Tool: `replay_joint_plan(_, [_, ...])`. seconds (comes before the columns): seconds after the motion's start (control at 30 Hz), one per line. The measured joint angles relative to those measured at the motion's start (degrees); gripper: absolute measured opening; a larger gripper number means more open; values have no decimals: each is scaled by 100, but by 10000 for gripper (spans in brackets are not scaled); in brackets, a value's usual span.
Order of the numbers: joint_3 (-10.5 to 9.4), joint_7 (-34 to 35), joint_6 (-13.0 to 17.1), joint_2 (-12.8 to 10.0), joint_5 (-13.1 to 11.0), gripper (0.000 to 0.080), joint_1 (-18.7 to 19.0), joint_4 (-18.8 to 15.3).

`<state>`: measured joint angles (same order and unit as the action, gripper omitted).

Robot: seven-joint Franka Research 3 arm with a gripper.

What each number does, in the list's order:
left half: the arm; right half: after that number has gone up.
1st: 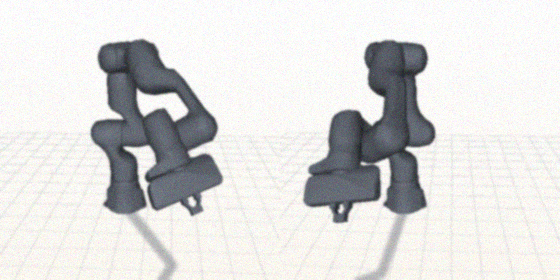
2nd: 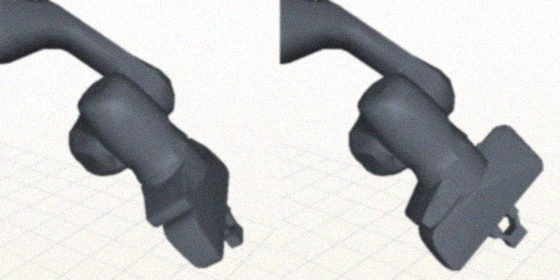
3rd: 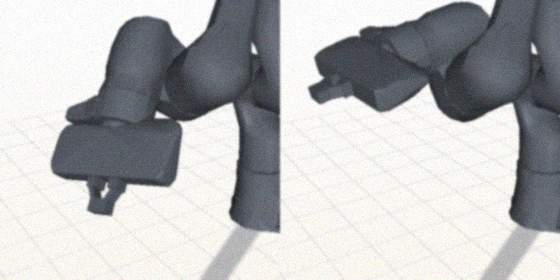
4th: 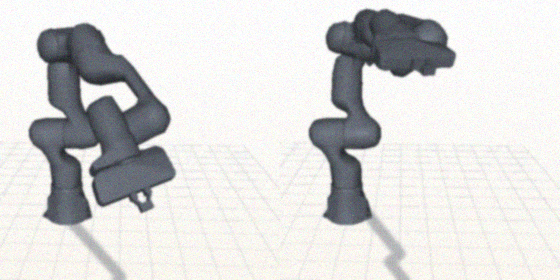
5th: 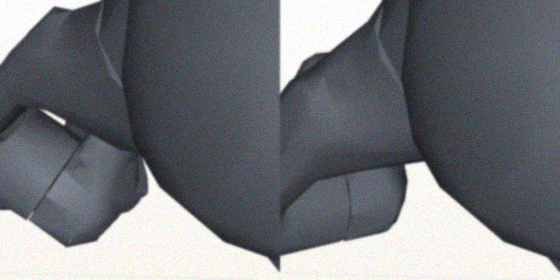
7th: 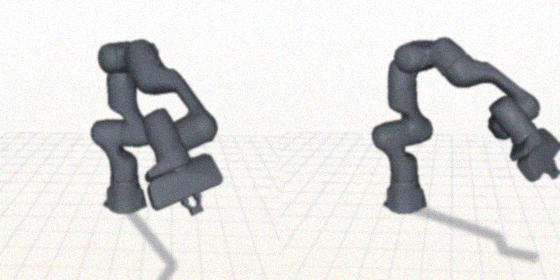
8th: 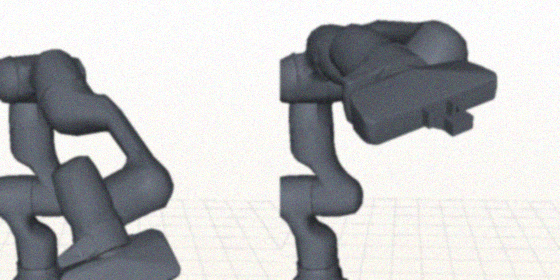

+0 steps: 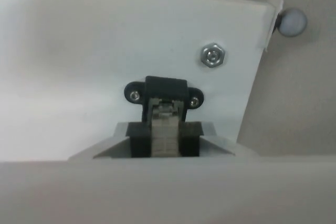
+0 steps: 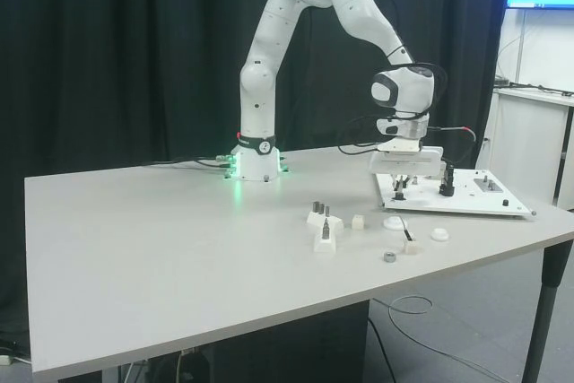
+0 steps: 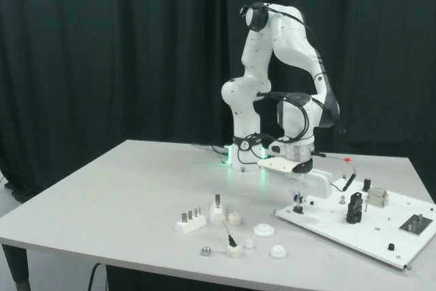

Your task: Insert Ethernet.

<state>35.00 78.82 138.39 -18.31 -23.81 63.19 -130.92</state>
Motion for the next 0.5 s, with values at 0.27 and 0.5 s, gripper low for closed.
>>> replay_joint_plan(0.27, [0,102,80,22,110,104,33,-40])
replay_joint_plan(0.5, [0,159,87,30,114,104,38,-51])
